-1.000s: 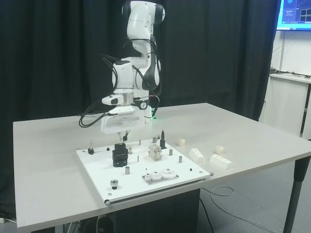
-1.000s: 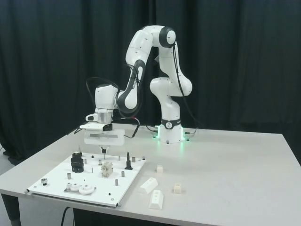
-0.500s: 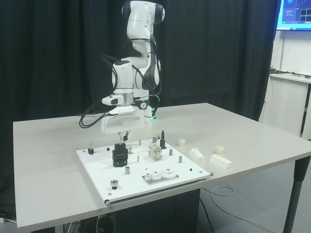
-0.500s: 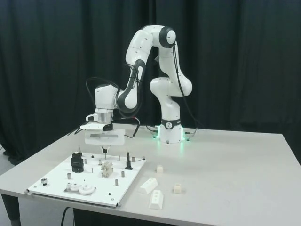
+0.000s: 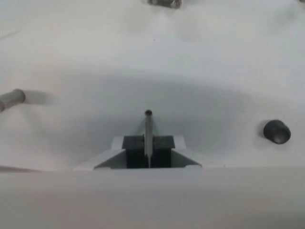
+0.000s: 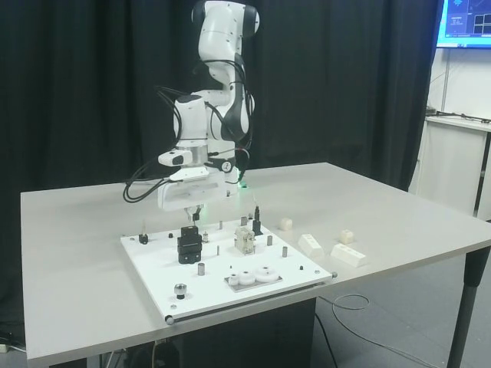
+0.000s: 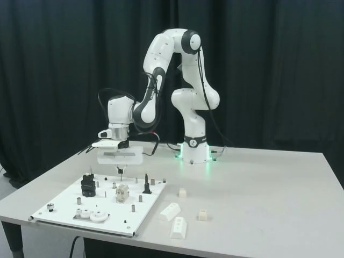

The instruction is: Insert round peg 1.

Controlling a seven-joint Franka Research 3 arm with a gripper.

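Gripper (image 5: 148, 155) closed on round peg 1 (image 5: 148, 131), peg upright between the fingertips. Gripper hovers above the white board (image 6: 153, 257), near its rear edge, peg tip clear of surface.

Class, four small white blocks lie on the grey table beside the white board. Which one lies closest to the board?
The small cube-like white block nearest the board's far corner. The two wedge-shaped blocks and the other small cube lie farther out.
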